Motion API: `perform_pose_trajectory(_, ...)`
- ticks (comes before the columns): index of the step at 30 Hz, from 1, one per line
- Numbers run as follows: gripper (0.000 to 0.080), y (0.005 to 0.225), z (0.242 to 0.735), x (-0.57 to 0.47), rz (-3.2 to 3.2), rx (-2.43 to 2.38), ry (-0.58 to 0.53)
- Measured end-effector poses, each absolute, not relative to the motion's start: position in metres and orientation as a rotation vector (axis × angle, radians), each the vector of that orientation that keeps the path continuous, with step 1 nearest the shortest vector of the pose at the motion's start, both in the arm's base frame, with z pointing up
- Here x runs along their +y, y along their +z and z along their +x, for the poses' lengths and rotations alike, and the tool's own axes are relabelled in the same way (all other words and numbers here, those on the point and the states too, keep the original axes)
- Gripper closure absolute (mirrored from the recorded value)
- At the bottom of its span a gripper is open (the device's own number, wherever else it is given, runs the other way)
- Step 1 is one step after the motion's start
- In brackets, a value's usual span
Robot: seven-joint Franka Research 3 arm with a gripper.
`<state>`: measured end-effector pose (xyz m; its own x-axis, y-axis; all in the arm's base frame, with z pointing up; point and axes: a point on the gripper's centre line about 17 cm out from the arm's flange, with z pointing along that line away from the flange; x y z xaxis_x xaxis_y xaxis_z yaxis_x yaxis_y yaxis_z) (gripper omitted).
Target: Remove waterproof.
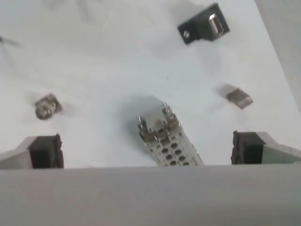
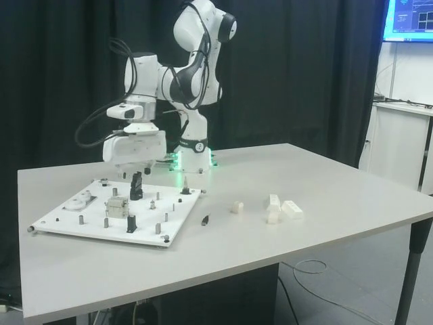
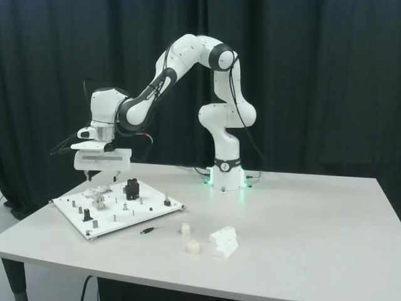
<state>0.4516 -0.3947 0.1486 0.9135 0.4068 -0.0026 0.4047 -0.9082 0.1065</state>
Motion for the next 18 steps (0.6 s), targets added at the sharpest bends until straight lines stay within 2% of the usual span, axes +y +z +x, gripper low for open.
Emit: perform_pose_trajectory(18,0.0003,0.129,0.419,-0.420,2.920,0.842,-0.077)
